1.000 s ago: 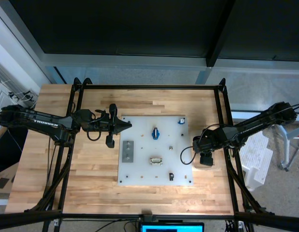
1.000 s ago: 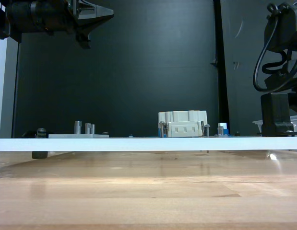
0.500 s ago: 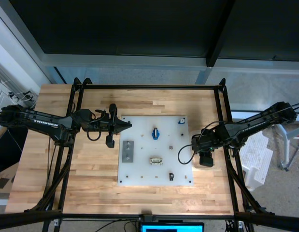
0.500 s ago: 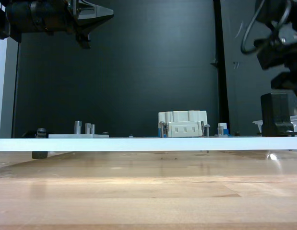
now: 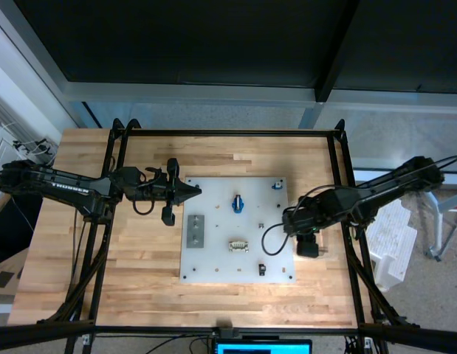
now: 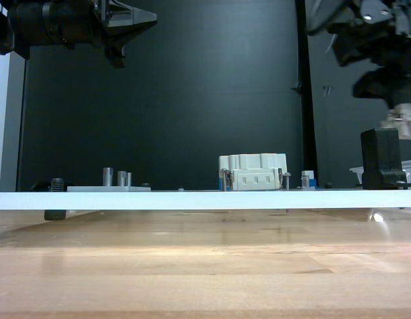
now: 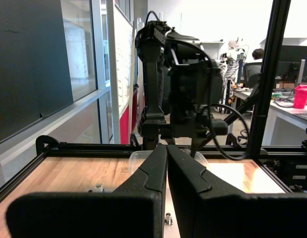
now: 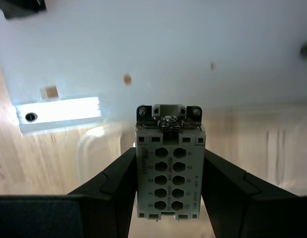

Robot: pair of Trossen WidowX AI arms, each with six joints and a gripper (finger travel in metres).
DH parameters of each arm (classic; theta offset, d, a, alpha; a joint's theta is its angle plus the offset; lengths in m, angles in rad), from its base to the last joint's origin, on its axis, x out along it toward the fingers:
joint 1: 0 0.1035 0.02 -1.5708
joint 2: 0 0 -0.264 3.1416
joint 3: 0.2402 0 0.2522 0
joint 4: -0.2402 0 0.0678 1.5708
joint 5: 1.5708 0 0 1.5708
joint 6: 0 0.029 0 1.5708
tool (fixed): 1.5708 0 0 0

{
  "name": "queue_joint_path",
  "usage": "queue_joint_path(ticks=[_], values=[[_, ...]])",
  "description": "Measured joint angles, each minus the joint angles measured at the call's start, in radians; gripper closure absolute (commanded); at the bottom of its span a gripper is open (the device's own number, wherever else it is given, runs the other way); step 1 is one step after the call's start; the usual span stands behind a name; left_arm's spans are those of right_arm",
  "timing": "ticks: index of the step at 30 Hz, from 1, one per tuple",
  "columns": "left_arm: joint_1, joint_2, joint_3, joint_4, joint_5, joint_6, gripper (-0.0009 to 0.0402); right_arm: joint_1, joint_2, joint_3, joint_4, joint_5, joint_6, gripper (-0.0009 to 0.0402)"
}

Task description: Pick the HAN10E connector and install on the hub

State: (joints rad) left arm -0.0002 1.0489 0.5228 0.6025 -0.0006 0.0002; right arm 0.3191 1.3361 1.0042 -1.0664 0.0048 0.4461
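Change: Over the last second my right gripper (image 5: 308, 247) rose from low beside the white board (image 5: 213, 274) to well above it and swung a little left, toward the board's right edge.
What it meant: By my reading, the pick was done and the carry to the hub (image 5: 238, 246) had begun; insertion was not yet started.
Connector: The HAN10E connector (image 8: 169, 184) sat clamped between my right gripper's fingers (image 8: 118, 173), its contact-hole face turned to the wrist camera, metal clip end pointing away. It hung in the air, touching nothing else.
Hub: It stood upright on the board near its near-centre, well to the left of my load, its top uncovered.
Right arm pose: Reaching inward from the right edge of the tabletop (image 5: 125, 280), elbow bent, wrist angled down, with a clear tub (image 8: 85, 148) below and behind the connector.
Left arm: Parked high over the far-left side of the board, level; the left gripper (image 7: 166, 148) was closed on nothing, fingers pressed together.
Next, as I judged: Travel left, square the connector over the hub, then lower.
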Motion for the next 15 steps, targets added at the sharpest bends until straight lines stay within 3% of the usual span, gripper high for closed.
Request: queue_joint_path(ticks=[3, 12, 15], values=[[0.0, 0.0, 0.0, 0.0, 0.0, 0.0, 0.0393, 0.001, 0.078, 0.064, 0.0, 0.031, -0.015, 0.0368], [0.0, 0.0, 0.0, 0.0, 0.0, 0.0, 0.0393, 0.0, 0.299, 0.288, 0.0, 0.035, -0.07, 0.0368], [0.0, 0.0, 0.0, 0.0, 0.0, 0.0, 0.0393, 0.0, 0.357, 0.357, -0.004, 0.056, -0.089, 0.0368]])
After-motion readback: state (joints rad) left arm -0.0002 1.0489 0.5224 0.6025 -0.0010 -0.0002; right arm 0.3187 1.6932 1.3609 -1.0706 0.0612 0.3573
